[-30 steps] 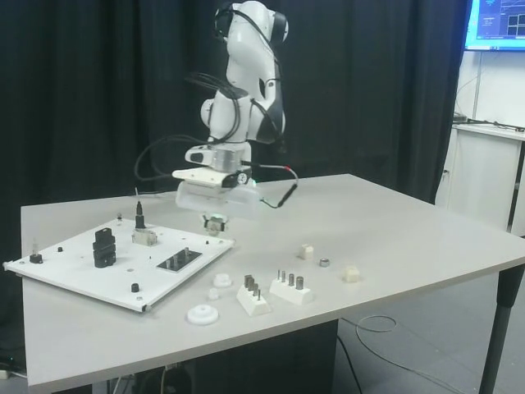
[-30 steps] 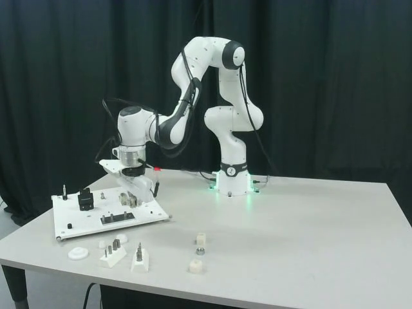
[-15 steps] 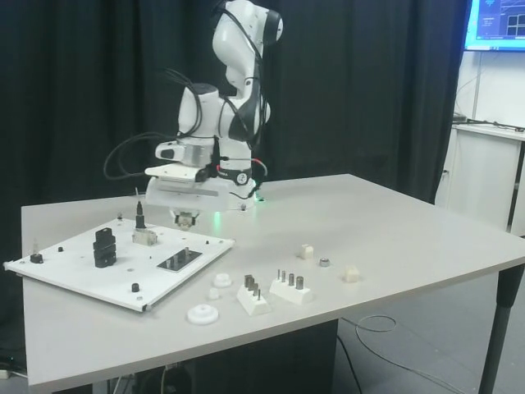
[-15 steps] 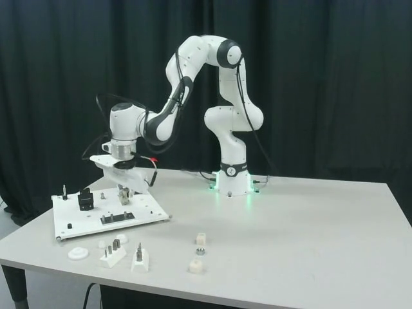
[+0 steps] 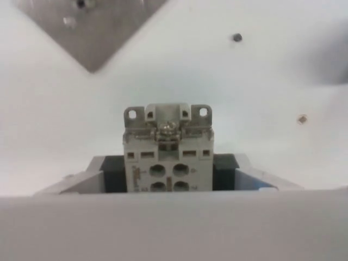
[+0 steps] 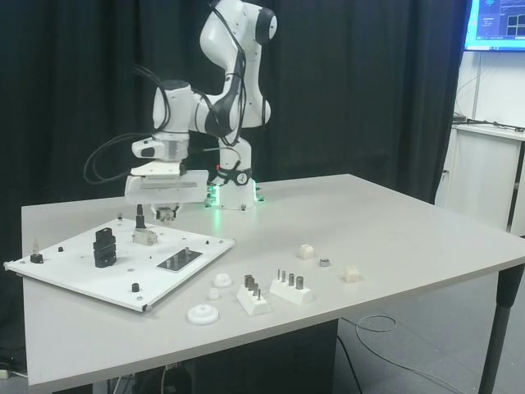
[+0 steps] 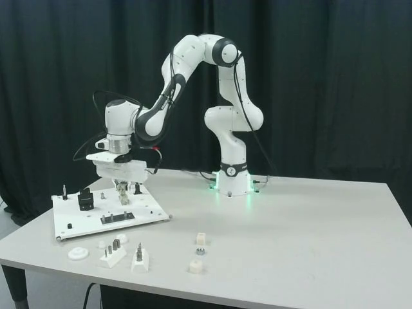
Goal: Insert waterproof.
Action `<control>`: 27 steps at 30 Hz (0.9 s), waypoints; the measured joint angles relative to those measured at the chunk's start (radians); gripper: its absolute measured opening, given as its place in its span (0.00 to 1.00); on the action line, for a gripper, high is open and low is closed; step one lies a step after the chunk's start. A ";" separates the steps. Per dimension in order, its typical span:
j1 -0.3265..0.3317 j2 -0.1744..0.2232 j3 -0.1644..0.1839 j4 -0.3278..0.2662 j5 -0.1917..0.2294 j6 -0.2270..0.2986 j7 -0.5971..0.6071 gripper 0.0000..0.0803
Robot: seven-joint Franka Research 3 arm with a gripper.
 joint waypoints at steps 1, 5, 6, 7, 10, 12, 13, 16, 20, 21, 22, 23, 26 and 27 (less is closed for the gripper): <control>-0.003 -0.001 -0.004 -0.001 0.006 0.000 -0.027 0.39; -0.015 -0.003 -0.017 -0.003 0.022 0.003 -0.121 0.39; -0.019 -0.003 -0.019 -0.003 0.024 0.004 -0.143 0.39; -0.023 -0.003 -0.021 -0.003 0.026 0.006 -0.168 0.39; -0.036 -0.003 -0.024 -0.005 0.034 0.011 -0.228 0.39; -0.044 -0.003 -0.026 -0.006 0.037 0.013 -0.270 0.39; -0.047 -0.003 -0.026 -0.007 0.038 0.014 -0.293 0.39; -0.057 -0.003 -0.027 -0.009 0.038 0.017 -0.374 0.39; -0.067 -0.003 -0.028 -0.015 0.040 0.033 -0.478 0.39; -0.069 -0.003 -0.028 -0.018 0.040 0.039 -0.500 0.39; -0.070 -0.003 -0.028 -0.021 0.042 0.046 -0.526 0.39; -0.071 -0.003 -0.028 -0.026 0.044 0.053 -0.552 0.39; -0.073 -0.003 -0.028 -0.041 0.059 0.075 -0.630 0.39; -0.073 -0.003 -0.028 -0.045 0.065 0.082 -0.653 0.39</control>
